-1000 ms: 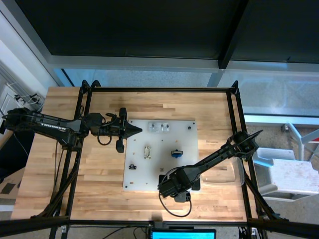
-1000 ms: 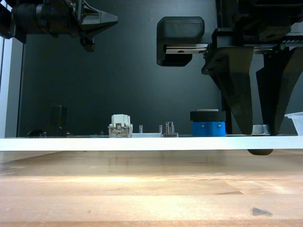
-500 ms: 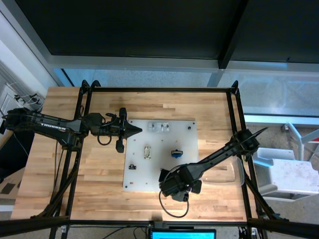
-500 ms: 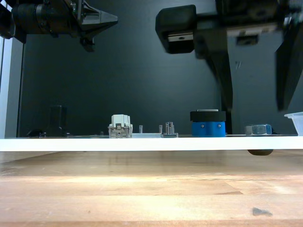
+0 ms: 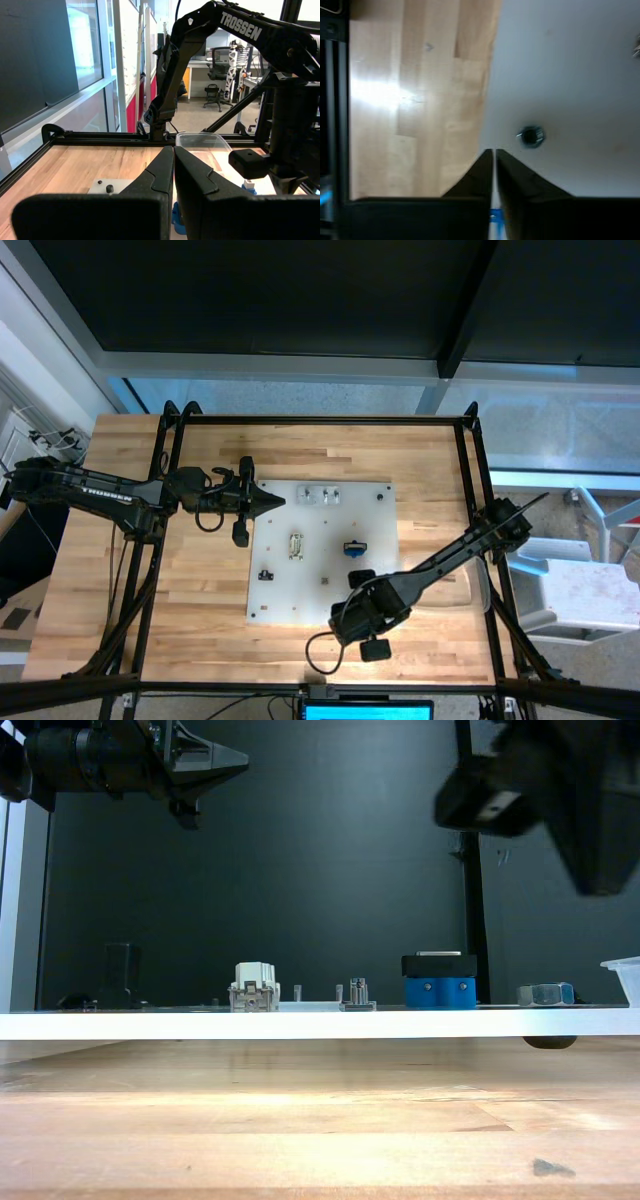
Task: Unfasten the M12 fastener and place in the container
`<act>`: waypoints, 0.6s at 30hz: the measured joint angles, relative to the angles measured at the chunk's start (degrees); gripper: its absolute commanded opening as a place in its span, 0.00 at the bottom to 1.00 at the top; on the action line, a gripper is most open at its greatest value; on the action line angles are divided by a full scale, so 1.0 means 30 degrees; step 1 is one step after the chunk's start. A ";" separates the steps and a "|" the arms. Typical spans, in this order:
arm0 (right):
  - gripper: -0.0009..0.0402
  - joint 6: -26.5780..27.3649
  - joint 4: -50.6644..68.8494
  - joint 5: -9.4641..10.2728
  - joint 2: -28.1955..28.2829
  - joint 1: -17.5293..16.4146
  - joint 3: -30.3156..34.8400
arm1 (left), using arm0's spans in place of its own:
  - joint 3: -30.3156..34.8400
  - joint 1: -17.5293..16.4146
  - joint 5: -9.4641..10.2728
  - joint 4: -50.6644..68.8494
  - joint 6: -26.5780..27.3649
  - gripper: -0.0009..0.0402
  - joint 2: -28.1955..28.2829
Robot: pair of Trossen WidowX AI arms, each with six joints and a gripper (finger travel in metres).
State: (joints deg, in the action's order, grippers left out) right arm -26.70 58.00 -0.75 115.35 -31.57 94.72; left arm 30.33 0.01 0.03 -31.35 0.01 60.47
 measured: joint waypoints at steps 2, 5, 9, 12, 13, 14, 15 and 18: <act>0.01 -0.1180 -0.0474 0.0204 0.0000 0.0015 -0.0408 | -0.0007 0.0000 0.0000 0.0000 0.0000 0.02 0.0000; 0.02 -0.2222 -0.1617 0.0277 0.0000 0.0036 -0.1166 | -0.0007 0.0000 0.0000 0.0000 0.0000 0.02 0.0000; 0.02 -0.2987 -0.2936 0.0342 0.0000 0.0007 -0.2280 | 0.0000 0.0000 0.0000 -0.0007 0.0000 0.02 0.0000; 0.02 -0.3184 -0.3650 0.0313 -0.0007 0.0029 -0.2914 | 0.0000 0.0000 0.0000 -0.0007 0.0000 0.02 0.0000; 0.02 -0.3249 -0.3665 0.0321 -0.0007 0.0029 -0.3002 | -0.0007 0.0000 0.0007 0.0000 0.0000 0.02 0.0000; 0.02 -0.3293 -0.3730 0.0321 -0.0007 0.0044 -0.3024 | -0.0007 0.0000 0.0000 -0.0007 0.0007 0.02 0.0000; 0.02 -0.3293 -0.3767 0.0248 -0.0007 0.0036 -0.3038 | -0.0007 0.0000 0.0000 -0.0007 0.0000 0.02 0.0000; 0.02 -0.3300 -0.3708 0.0189 -0.0044 0.0051 -0.3067 | -0.0007 0.0000 0.0000 -0.0007 0.0000 0.02 0.0000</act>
State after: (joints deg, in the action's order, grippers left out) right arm -36.60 46.87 -0.19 115.22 -31.42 85.52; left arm 30.30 0.01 0.03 -31.38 0.01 60.47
